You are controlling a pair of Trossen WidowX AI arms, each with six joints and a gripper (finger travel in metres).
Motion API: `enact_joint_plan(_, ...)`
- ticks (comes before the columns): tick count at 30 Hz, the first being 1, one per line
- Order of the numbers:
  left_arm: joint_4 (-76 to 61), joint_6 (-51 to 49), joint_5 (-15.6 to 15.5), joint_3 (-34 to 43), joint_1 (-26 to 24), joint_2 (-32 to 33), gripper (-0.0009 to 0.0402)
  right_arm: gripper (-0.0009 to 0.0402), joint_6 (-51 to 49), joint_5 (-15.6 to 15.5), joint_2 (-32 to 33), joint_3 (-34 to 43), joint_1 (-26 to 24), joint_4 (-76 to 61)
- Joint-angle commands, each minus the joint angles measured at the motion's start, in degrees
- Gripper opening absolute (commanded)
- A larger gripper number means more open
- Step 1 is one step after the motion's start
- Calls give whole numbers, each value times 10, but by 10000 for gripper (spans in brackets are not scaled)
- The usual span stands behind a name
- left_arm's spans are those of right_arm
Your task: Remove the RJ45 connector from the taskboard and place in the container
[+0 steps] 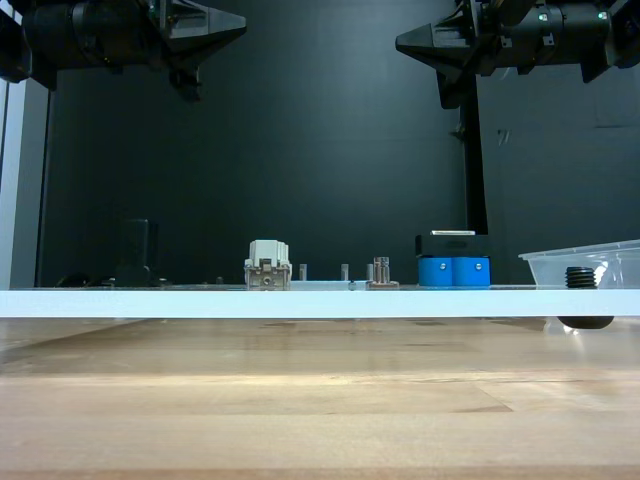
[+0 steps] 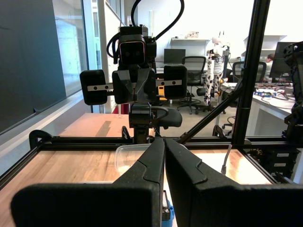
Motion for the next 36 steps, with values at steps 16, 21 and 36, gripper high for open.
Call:
enact_joint_plan(16,0,0,0,0,0,0,0,0,0,0,0,0,0,0)
enact_joint_plan(21,0,0,0,0,0,0,0,0,2,0,6,2,2,-5)
enact_joint_plan(36,0,0,0,0,0,0,0,0,25,41,6,161,82,-486)
